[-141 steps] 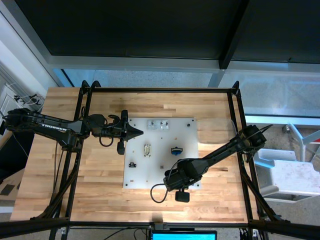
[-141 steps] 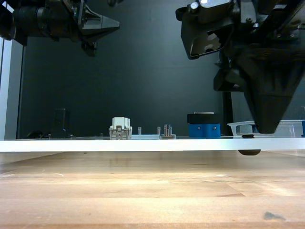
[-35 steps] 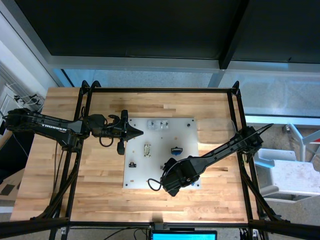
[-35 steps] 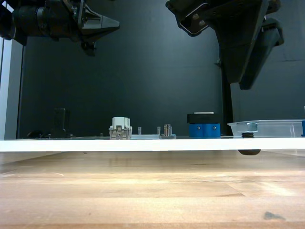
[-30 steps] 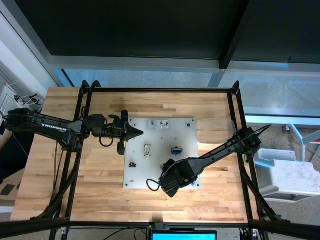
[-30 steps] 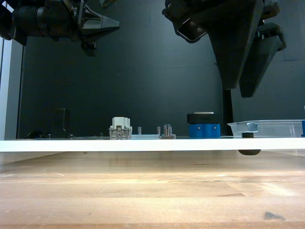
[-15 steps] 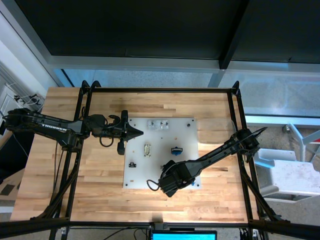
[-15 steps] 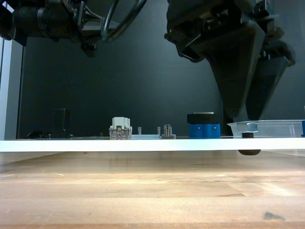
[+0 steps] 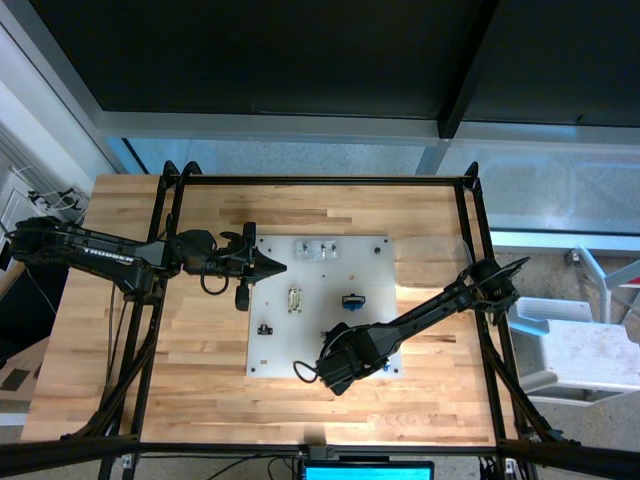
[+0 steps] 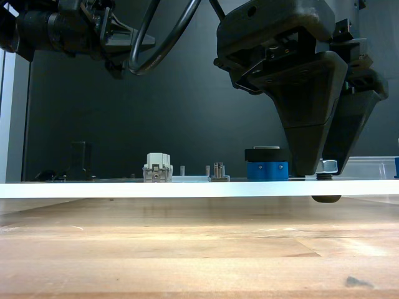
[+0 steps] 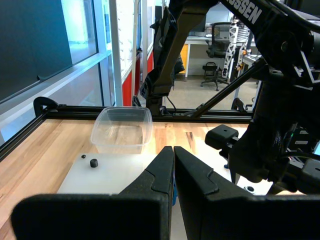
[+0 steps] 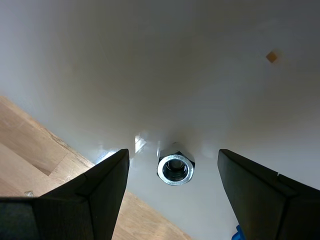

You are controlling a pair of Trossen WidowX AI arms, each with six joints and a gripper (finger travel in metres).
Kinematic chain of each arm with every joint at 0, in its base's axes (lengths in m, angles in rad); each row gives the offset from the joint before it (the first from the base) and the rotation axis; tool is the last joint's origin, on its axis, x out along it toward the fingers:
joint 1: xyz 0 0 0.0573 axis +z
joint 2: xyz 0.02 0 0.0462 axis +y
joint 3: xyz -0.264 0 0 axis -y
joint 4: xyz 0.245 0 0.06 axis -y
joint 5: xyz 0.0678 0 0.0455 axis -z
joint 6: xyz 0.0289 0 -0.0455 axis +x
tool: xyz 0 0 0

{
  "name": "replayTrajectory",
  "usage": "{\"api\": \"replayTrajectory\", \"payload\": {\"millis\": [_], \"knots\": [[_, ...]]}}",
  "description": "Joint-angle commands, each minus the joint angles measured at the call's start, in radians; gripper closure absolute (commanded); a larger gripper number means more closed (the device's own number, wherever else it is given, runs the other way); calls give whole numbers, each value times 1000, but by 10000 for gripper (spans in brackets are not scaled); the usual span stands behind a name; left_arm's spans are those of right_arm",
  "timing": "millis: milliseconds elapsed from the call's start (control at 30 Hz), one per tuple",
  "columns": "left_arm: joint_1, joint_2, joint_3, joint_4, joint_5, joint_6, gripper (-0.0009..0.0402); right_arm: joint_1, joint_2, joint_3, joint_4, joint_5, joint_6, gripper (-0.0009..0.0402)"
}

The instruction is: Unfasten the M12 fastener and place in the container

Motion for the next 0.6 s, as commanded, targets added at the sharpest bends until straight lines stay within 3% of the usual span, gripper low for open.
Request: {"api": "replayTrajectory", "payload": {"millis": [33, 233, 600], "knots": [[0, 0, 0, -12, 0, 0, 393, -2, 0, 0, 0, 0, -1, 147], [0, 0, 0, -11, 0, 0, 393, -2, -2, 0, -2, 0, 0, 182], [0, 0, 0, -12, 0, 0, 393, -2, -4, 0, -3, -4, -10, 296]]}}
